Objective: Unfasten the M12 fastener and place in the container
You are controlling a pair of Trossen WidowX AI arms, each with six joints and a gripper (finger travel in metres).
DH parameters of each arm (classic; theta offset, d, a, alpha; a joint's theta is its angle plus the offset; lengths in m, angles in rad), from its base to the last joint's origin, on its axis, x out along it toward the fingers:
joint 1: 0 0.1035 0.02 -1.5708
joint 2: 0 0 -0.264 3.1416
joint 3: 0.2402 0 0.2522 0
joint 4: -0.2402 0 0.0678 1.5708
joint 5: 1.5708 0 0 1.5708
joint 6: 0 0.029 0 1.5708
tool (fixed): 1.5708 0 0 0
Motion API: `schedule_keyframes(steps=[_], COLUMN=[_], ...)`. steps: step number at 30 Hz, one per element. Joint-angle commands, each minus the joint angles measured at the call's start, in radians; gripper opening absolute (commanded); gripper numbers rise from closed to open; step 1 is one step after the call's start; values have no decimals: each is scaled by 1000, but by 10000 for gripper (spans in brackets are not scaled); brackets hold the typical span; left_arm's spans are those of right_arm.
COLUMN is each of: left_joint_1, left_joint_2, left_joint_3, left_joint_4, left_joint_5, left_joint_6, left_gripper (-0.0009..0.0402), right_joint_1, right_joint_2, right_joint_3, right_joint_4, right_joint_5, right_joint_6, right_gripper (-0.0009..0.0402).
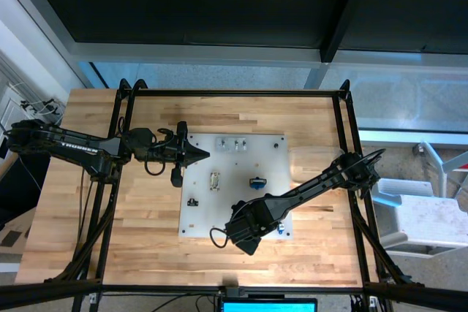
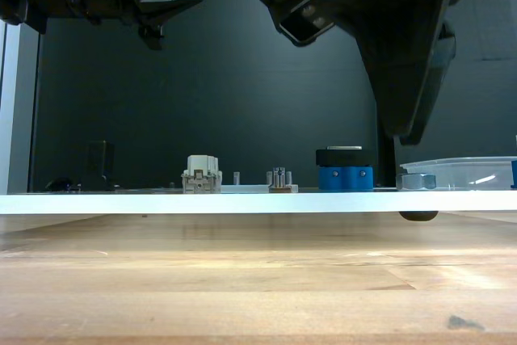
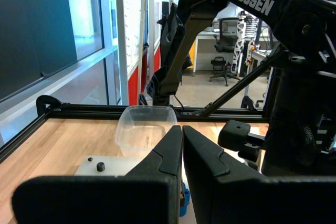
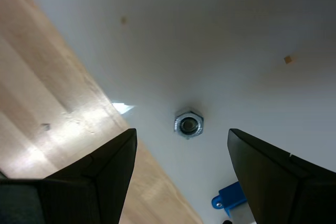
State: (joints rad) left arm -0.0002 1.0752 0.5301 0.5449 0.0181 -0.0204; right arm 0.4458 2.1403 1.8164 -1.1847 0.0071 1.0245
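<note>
The M12 fastener (image 4: 189,124), a small silver hex nut with a dark core, sits low on its stud against the white board (image 4: 220,35). In the low view the nut (image 2: 416,181) stands at board level in front of the clear container (image 2: 472,169). My right gripper (image 4: 181,134) hangs open above it, one finger on each side and neither touching. From above, the right gripper (image 1: 247,230) covers the nut near the board's near right edge. The container (image 3: 146,125) holds nothing and lies just right of the board (image 1: 311,164). My left gripper (image 1: 203,155) is shut and hovers over the board's left edge.
A blue-and-black piece (image 2: 346,169) stands mid-board, left of the nut. A grey connector block (image 2: 202,175) and a small silver part (image 2: 279,179) sit further left. A black frame (image 1: 234,93) rims the wooden table. The right arm (image 1: 322,180) crosses above the board's right edge.
</note>
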Motion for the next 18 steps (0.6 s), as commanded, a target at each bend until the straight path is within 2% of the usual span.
schedule_keyframes(steps=[1, 18], left_joint_1=[0, 0], left_joint_2=[0, 0], left_joint_3=[0, 0], left_joint_4=[0, 2], left_joint_5=[0, 0], left_joint_6=[0, 0], left_gripper=[0, 0], right_joint_1=[0, -3], right_joint_2=[-1, -1], right_joint_3=[-23, -92], right_joint_4=[24, 101], right_joint_5=[0, -5], right_joint_6=[0, -1], right_gripper=[243, 242])
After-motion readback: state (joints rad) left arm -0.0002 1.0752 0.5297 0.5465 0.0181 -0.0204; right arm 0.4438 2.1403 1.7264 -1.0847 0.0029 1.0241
